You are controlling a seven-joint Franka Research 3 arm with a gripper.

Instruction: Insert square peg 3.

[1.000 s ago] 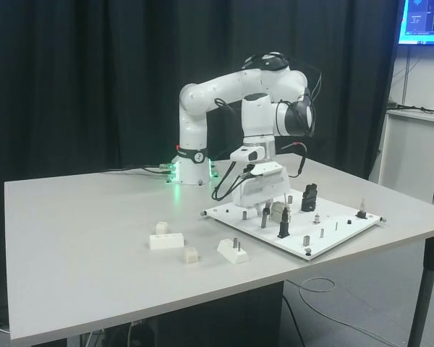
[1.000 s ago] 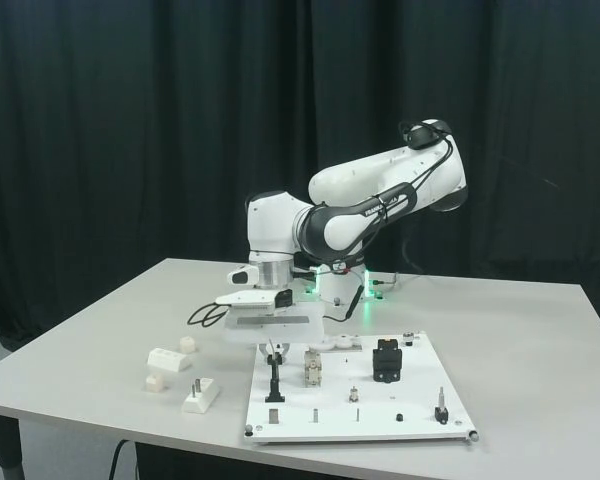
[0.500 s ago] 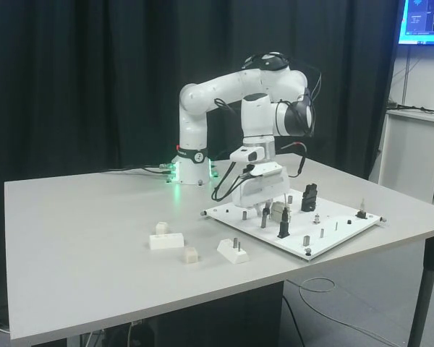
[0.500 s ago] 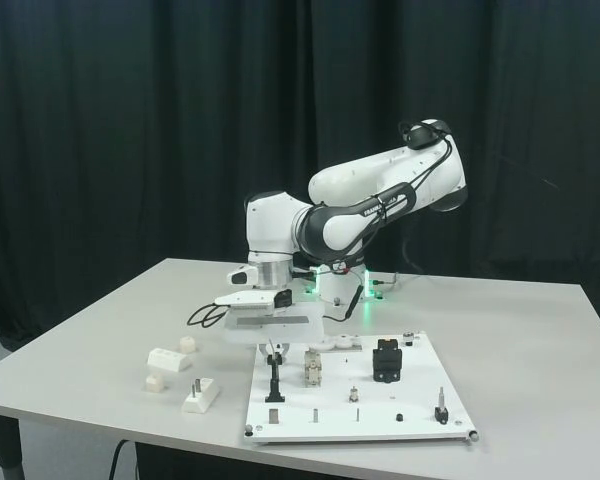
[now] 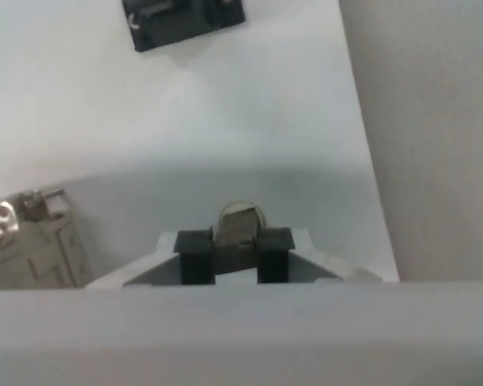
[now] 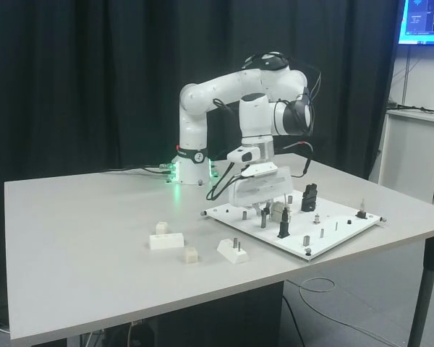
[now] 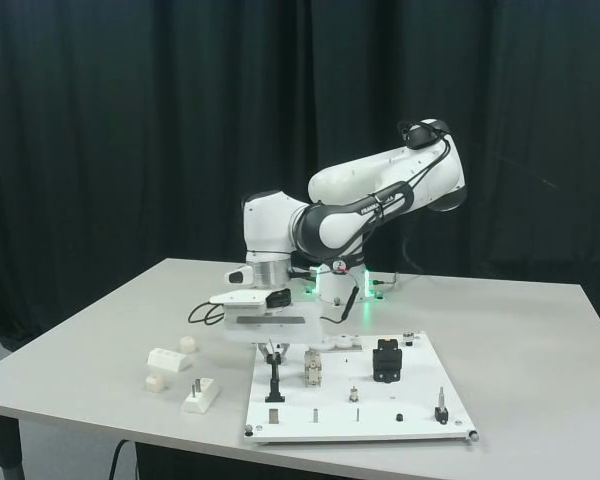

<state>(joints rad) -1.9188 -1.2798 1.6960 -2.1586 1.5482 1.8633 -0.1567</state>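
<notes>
Gripper (image 5: 235, 256) is clenched on the square peg (image 5: 237, 227), which is held between the two black fingers (image 5: 194, 256) and pointed down over the white board (image 5: 185, 121). In the first room view the gripper (image 6: 260, 212) is seen low above the board (image 6: 347, 230), toward its far-left part. A black block (image 5: 183, 18) and a small fixture (image 5: 34, 249) are mounted on the board nearby. The board is laid on the grey table (image 6: 79, 217).

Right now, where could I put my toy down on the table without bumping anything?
The grey table is bare between the arm's base and the small white blocks, and along its far left side. In the second room view, it is bare right of the white board. It is crowded on the board, where the gripper hangs.
</notes>
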